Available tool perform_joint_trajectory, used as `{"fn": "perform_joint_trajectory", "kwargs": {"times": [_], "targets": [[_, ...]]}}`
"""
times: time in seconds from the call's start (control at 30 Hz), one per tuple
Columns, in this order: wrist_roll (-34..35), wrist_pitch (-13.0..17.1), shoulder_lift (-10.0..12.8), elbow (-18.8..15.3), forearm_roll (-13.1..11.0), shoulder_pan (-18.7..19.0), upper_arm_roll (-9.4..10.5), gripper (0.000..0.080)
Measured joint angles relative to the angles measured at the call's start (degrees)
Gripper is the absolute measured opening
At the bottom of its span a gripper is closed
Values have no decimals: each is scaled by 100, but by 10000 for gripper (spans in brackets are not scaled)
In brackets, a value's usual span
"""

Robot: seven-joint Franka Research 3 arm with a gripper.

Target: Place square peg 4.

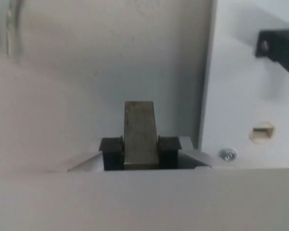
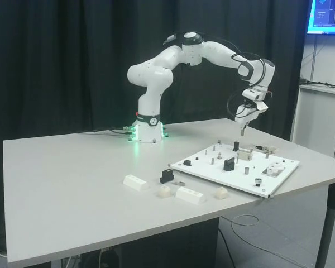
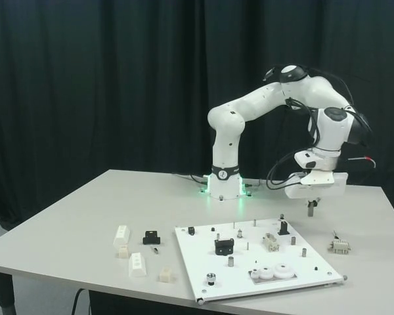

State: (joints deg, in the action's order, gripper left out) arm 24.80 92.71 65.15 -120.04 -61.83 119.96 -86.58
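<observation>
Clearly, we held the square peg (image 1: 140, 137) between the narrow fingers of our gripper (image 1: 140, 150), high above the grey table (image 2: 72, 178), just outside the white board (image 2: 279, 176) at about its 1 o'clock corner in the second room view. We judged that a tilted peg could jam at its hole.

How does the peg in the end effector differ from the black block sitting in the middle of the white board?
The peg hangs in the air, clamped in the end effector, while the black block rests on the white board. The peg is slim and points downward; the black block is squat and wide. The peg is over the grey table beside the board's edge, whereas the black block sits well inside it.
</observation>
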Motion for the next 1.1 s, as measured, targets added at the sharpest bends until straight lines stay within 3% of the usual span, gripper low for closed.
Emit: {"fn": "perform_joint_trajectory", "kwargs": {"times": [0.3,1.1], "targets": [[130,253,28,248,-5,-152,286,150],[109,421,30,634,-214,-659,894,150]]}}
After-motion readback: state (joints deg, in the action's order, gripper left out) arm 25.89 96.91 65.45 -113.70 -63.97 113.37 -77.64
